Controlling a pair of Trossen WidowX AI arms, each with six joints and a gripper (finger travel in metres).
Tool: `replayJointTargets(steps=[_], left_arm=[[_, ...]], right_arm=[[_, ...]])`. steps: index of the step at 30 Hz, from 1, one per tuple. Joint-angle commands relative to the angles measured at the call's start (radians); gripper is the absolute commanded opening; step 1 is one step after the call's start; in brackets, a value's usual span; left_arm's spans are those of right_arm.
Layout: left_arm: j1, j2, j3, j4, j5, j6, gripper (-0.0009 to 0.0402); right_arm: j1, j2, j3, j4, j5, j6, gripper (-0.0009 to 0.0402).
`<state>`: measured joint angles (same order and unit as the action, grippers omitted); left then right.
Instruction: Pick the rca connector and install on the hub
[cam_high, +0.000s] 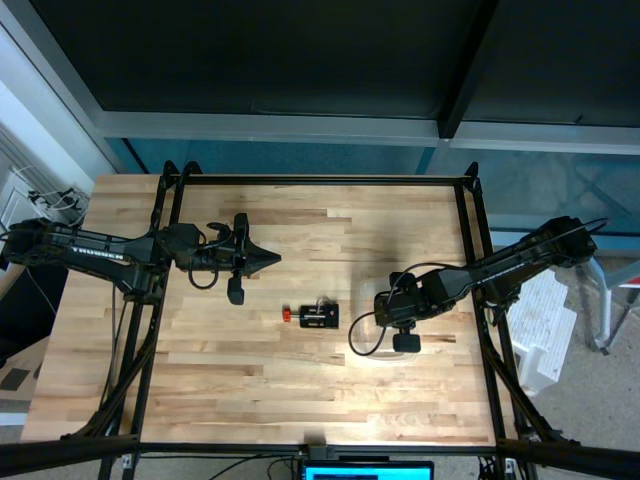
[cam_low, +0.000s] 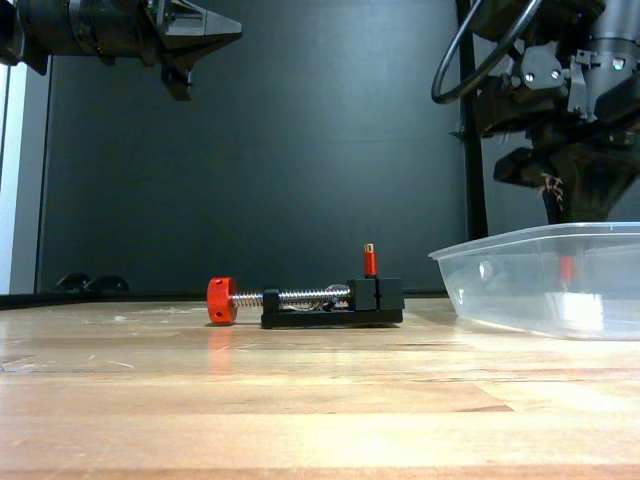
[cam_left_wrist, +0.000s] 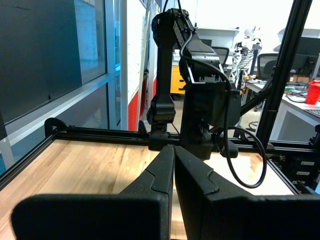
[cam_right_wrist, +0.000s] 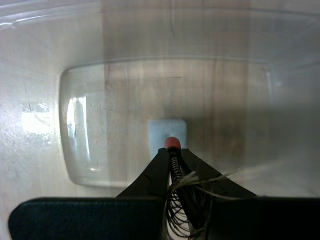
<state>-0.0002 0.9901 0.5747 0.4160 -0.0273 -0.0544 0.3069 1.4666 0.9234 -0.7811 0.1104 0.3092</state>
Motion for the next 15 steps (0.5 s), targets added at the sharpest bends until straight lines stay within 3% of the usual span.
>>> replayJointTargets(steps=[1, 4, 7, 15], left_arm=[[0.000, 0.000, 0.000, 0.000, 0.000, 0.000, 0.0000], [0.000, 0.000, 0.000, 0.000, 0.000, 0.000, 0.0000], [0.000, 0.000, 0.000, 0.000, 0.000, 0.000, 0.0000], [0.000, 0.000, 0.000, 0.000, 0.000, 0.000, 0.0000]], right_arm=[[-0.001, 0.000, 0.041, -0.048, 0.003, 0.000, 0.0000], [-0.001, 0.000, 0.077, -0.077, 0.006, 0.003, 0.0000], [-0.002, 0.021, 0.127, -0.121, 0.030, 0.013, 0.0000], [-0.013, 0.122, 0.293, -0.190, 0.029, 0.015, 0.0000]])
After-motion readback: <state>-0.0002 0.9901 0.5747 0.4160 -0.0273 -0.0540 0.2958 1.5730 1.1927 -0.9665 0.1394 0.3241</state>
